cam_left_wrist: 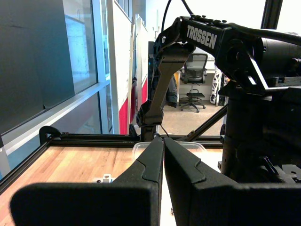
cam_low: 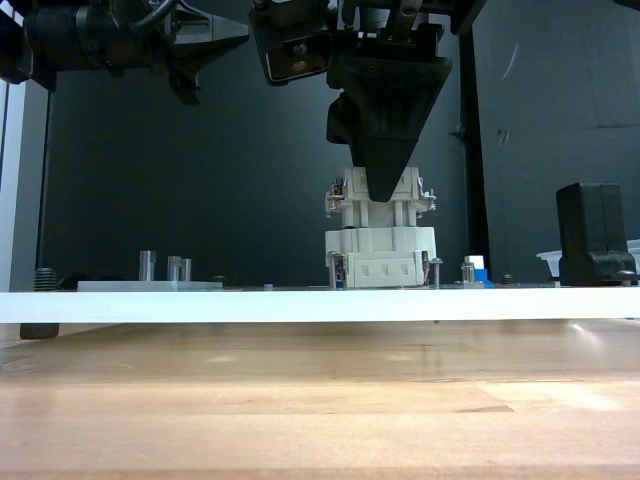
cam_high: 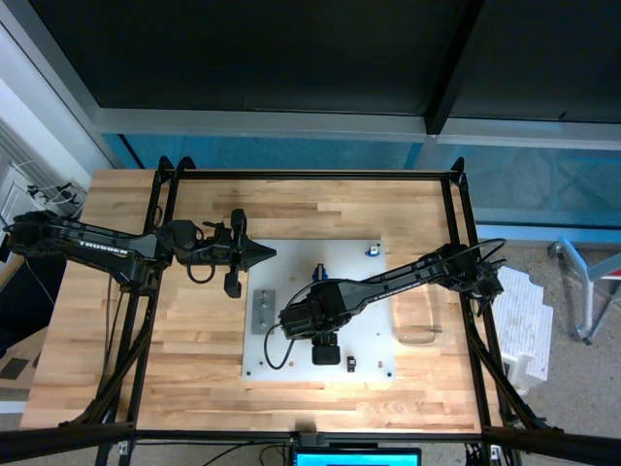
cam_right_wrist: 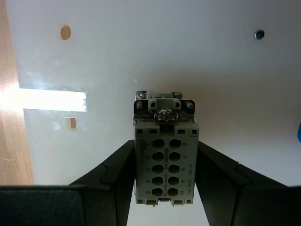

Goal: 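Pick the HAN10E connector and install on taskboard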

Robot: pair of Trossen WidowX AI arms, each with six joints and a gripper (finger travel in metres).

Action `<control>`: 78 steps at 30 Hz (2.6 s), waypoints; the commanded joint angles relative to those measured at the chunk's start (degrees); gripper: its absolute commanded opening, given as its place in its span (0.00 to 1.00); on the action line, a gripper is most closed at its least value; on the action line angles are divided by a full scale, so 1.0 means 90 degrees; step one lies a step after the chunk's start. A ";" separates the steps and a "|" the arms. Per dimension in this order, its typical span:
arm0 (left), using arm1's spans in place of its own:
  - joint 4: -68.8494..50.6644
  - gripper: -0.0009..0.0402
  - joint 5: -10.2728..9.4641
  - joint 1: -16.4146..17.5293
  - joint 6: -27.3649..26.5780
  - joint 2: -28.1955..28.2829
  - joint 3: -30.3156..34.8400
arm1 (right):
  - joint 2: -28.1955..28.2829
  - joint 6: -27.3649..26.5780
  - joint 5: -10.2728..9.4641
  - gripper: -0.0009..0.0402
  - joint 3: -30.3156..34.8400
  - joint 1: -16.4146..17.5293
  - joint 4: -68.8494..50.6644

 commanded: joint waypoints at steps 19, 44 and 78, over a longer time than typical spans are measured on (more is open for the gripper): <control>0.0000 0.02 0.0002 0.0000 0.0002 0.0002 0.0002 | -0.0002 0.0049 -0.0012 0.09 -0.0087 0.0017 0.0117; 0.0002 0.02 0.0002 0.0000 0.0002 0.0002 0.0002 | -0.0002 0.0051 -0.0134 0.09 -0.0092 0.0044 0.0102; 0.0002 0.02 0.0002 0.0002 0.0002 0.0002 0.0002 | -0.0051 0.0056 -0.0134 0.23 -0.0782 0.0053 0.0840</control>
